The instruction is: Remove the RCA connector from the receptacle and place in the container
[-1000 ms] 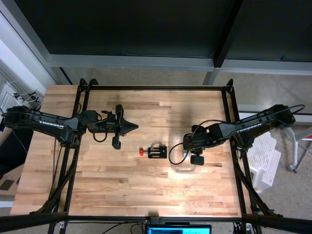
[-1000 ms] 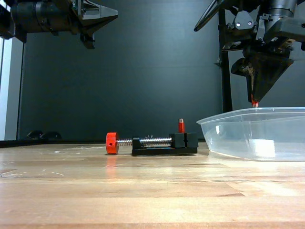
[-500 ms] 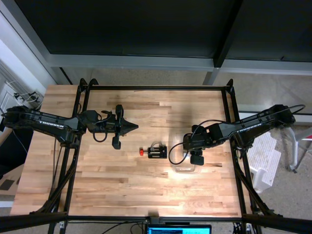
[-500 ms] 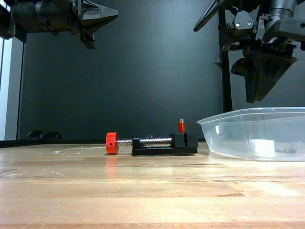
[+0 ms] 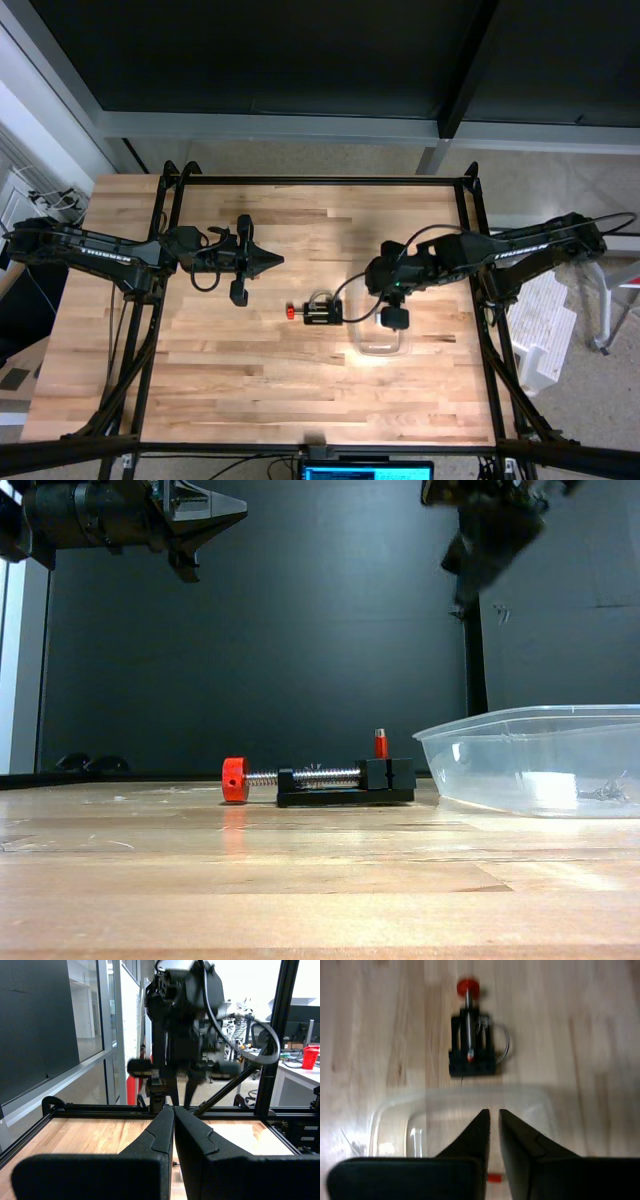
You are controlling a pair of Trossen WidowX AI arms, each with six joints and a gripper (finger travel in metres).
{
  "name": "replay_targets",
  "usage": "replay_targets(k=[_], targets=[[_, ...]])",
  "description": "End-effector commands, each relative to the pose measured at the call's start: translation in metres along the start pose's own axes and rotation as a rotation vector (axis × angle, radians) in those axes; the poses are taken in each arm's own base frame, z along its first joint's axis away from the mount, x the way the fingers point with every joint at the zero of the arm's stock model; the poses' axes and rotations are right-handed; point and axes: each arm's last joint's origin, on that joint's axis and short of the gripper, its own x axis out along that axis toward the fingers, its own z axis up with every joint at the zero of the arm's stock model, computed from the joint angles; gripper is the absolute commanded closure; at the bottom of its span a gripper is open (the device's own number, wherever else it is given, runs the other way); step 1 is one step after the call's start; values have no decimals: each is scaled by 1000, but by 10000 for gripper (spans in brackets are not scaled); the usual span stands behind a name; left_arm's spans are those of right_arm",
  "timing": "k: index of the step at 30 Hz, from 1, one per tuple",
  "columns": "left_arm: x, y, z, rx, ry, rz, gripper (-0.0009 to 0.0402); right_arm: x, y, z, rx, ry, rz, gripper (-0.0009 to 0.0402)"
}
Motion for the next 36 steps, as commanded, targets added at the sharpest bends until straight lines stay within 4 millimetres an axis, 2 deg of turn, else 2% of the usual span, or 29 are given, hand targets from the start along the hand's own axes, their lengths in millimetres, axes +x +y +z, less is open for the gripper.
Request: replay_targets(k=[1,12,17,36], targets=[[0,0,0,0,0,0,393,-13,-9,8,-17,-52,21,392],[0,0,0,0,0,0,393,-35,-31,22,-62,-274,-3,393],[0,0,0,0,0,0,393,-37,-36,26,-52,-402,3,393],[0,0,0,0,0,0,393,-17,-41,-10,6,-889,36,393]])
